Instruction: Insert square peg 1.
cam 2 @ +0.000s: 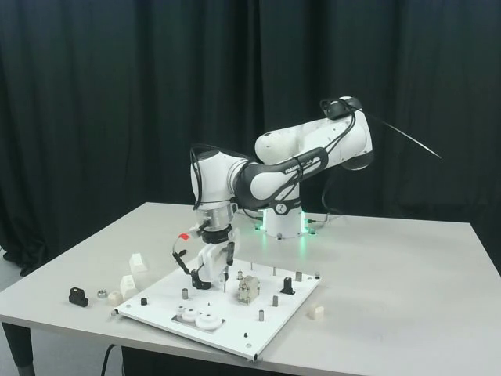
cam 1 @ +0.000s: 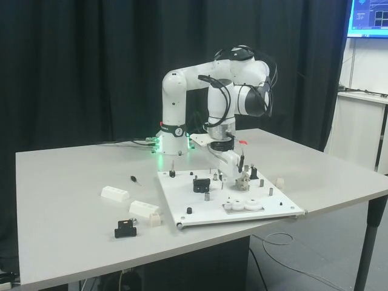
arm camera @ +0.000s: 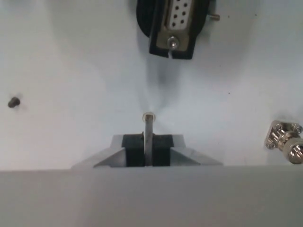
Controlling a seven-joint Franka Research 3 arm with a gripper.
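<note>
The end effector has its two black fingers drawn in close and pinching a thin grey metal peg, which stands out past the fingertips with its tip hanging just above the white board; whether the tip touches the board cannot be told. In the wrist view the lower part of the fingers and the peg's held end are cut off by the grey body of the end effector. Beyond the peg's tip, farther out along the white board, sits a black D-sub connector with rows of pin holes, cut off by the picture's edge. A small black screw head lies on the board to one side of the peg, and a metal coaxial connector on a square flange on the other side, partly cut off. In the first room view the white arm bends down over the white board, which lies on the grey table; the end effector hangs near the board's middle, beside a black block. White gears rest near the board's front edge. Off the board, on the table, lie two white blocks and a small black part. In the second room view the end effector is low over the board, the peg too small to make out
</note>
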